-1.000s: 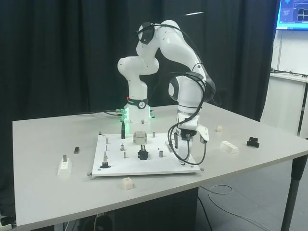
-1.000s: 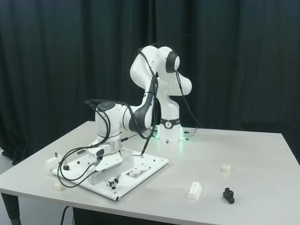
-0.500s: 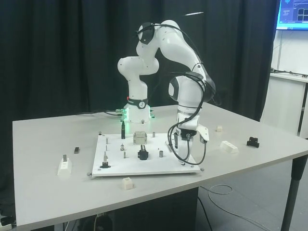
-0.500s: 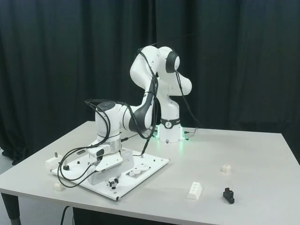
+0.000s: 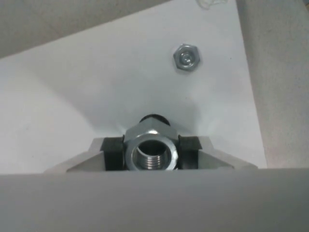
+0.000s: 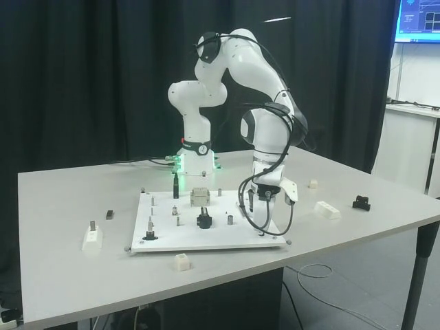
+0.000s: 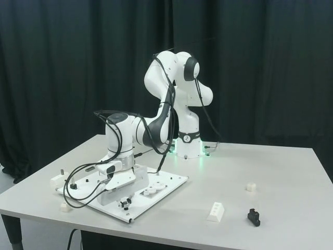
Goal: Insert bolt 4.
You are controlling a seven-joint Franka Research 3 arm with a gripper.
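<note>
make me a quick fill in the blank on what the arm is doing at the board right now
1. The gripper is shut on a hex-headed ____ with a threaded bore.
2. The gripper hangs over the ____ board, near one of its corners.
3. The lights at the arm's base glow ____.
4. In the wrist view a loose-looking hex nut lies on the ____.

Missing words: bolt; white; green; board
</note>
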